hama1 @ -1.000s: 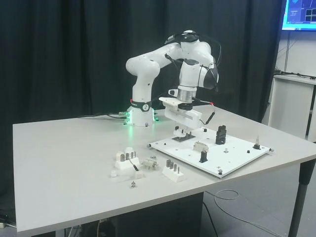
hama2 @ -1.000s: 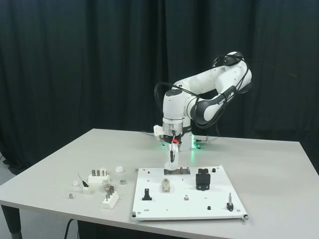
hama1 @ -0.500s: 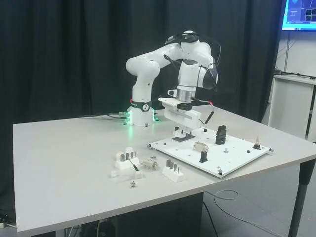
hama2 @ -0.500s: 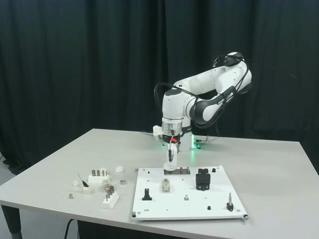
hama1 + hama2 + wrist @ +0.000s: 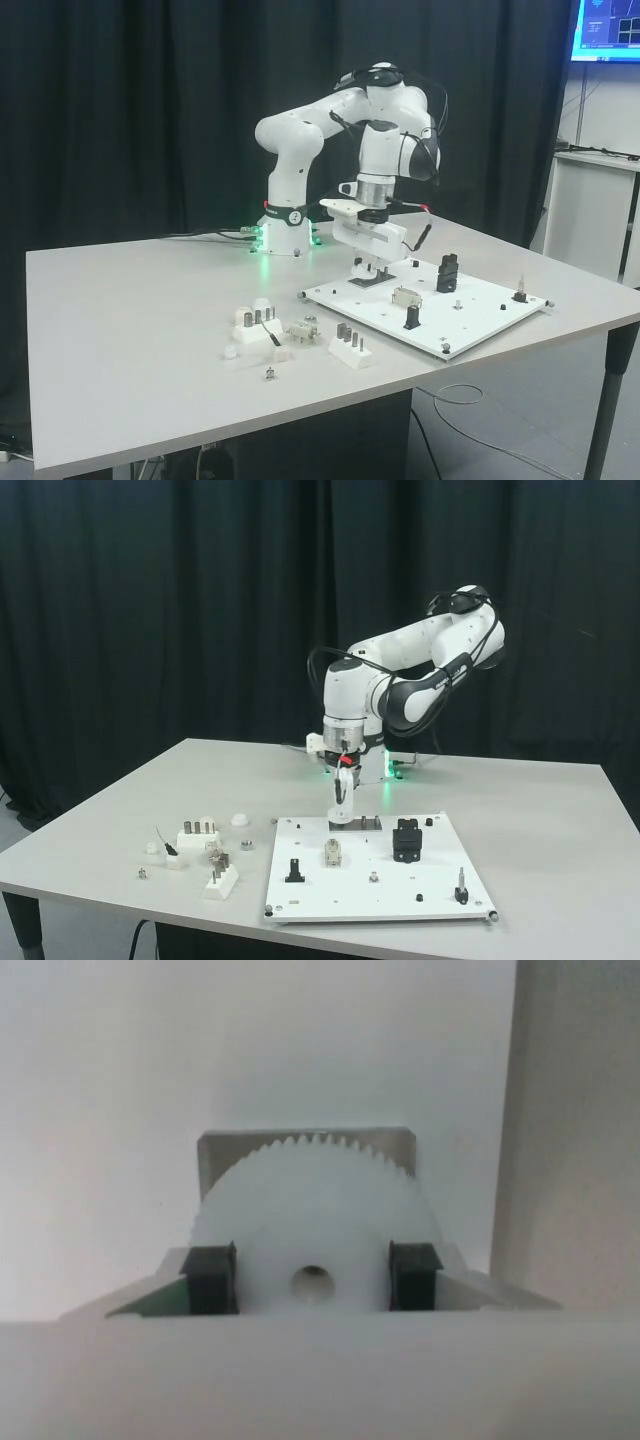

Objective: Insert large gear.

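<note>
Gripping the large gear [image 5: 312,1222] between its two black fingertips [image 5: 211,1278], the gripper [image 5: 312,1280] of the white Franka arm [image 5: 375,120] hangs just above the far edge of the white assembly board [image 5: 345,890] on the grey table [image 5: 130,300]. The wrist view shows the white toothed wheel pinched on both sides of its centre hole, directly over a small grey plate [image 5: 225,1145] on the board. A black block [image 5: 405,840] and several small fixtures stand elsewhere on the board, while a cluster of white part holders [image 5: 198,838] sits on the table beside it.
</note>
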